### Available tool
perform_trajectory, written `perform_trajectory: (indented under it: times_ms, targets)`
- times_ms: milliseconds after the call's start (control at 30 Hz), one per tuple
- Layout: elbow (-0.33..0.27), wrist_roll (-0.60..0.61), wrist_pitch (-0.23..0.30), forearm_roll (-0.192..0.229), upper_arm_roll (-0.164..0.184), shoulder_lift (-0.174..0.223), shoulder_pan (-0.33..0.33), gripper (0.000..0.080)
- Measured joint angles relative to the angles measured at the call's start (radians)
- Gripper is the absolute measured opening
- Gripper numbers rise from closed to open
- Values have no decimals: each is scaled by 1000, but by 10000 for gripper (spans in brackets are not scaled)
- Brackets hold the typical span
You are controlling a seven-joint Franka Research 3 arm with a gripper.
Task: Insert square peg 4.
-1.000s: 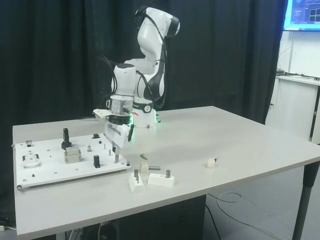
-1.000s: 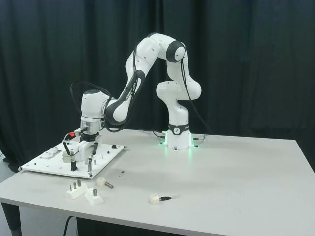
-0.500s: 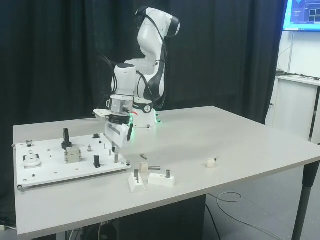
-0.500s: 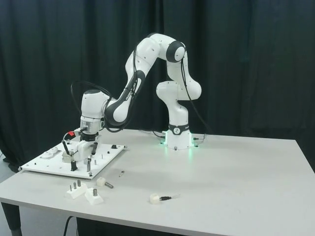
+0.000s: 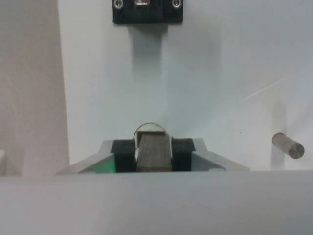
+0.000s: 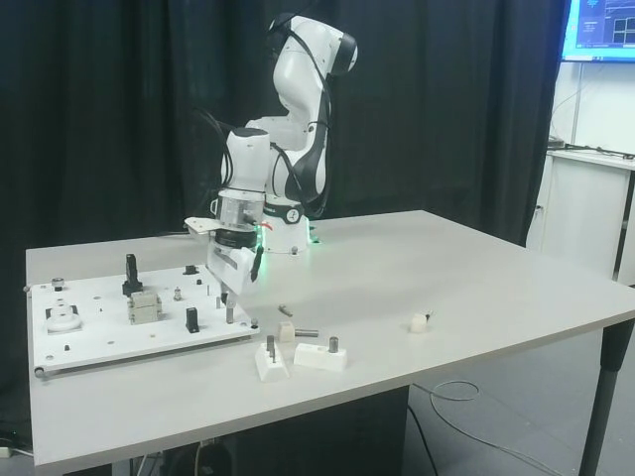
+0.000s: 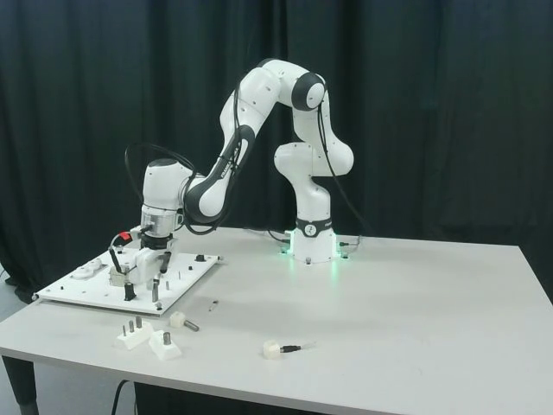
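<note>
A grey square peg is held between my fingers, seen end-on in the wrist view above the white board. In the first room view my gripper is shut on the square peg, which stands upright over the front right part of the white board. The second room view shows the same gripper and peg near the board's front edge. I cannot tell whether the peg's lower end touches the board.
On the board stand two black uprights, a grey block, a white ring and a grey round pin. In front of the board lie two white holders and a small white piece.
The gripper and the peg have barely shifted over the board. Nothing else has moved.
</note>
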Motion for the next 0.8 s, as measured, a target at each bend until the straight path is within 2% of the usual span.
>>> perform_trajectory:
  times_ms: [800]
  targets:
    - [0, 10, 18, 5, 7, 2, -2, 153]
